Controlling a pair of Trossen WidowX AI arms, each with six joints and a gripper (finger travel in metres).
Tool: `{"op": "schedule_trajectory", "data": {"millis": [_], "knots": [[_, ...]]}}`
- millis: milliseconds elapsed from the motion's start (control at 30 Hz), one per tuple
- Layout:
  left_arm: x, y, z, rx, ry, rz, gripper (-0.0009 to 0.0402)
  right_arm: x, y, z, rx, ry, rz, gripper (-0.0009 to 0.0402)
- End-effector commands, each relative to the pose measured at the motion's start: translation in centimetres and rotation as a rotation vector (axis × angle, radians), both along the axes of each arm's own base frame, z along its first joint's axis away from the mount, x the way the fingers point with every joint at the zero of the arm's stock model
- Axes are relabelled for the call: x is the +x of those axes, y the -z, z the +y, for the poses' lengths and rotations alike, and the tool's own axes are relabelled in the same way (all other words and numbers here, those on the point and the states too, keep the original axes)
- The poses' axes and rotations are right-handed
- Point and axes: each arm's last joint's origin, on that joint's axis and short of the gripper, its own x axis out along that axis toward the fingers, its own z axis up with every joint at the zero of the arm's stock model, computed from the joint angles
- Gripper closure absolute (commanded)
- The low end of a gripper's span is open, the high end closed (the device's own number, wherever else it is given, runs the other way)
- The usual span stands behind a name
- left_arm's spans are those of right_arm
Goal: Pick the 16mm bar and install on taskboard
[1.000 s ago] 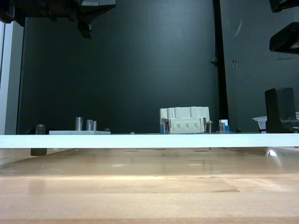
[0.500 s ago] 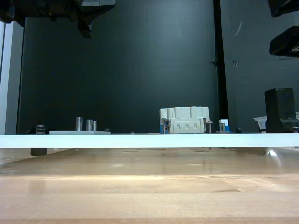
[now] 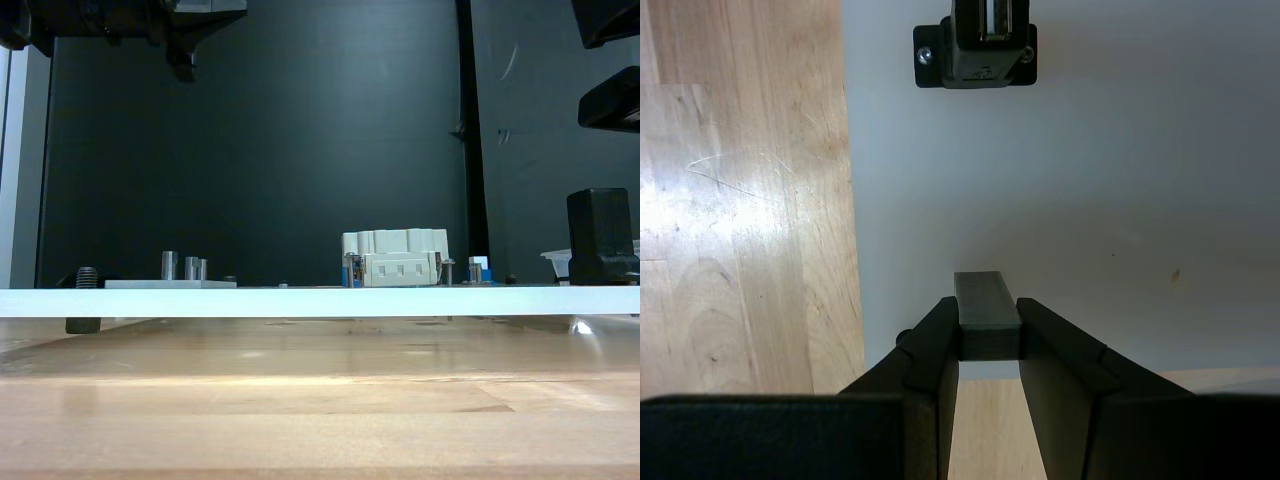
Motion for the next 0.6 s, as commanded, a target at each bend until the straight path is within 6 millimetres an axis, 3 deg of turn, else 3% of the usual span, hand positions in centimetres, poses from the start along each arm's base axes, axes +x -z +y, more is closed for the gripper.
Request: {"op": "schedule_trajectory", "data": {"millis": [33,600], "knots": [[0.01,-0.01,0.01,0.000,0.000,0.000,0.0393,-0.04,0.21,-0.02,0.001,0.000,-0.002,0.0391],[0.01,-0.01,0.00,0.000,0.000,0.000,0.0393,-0.11,0.94,-0.08,0.010,-0.003,-0.013,0.0391]]}}
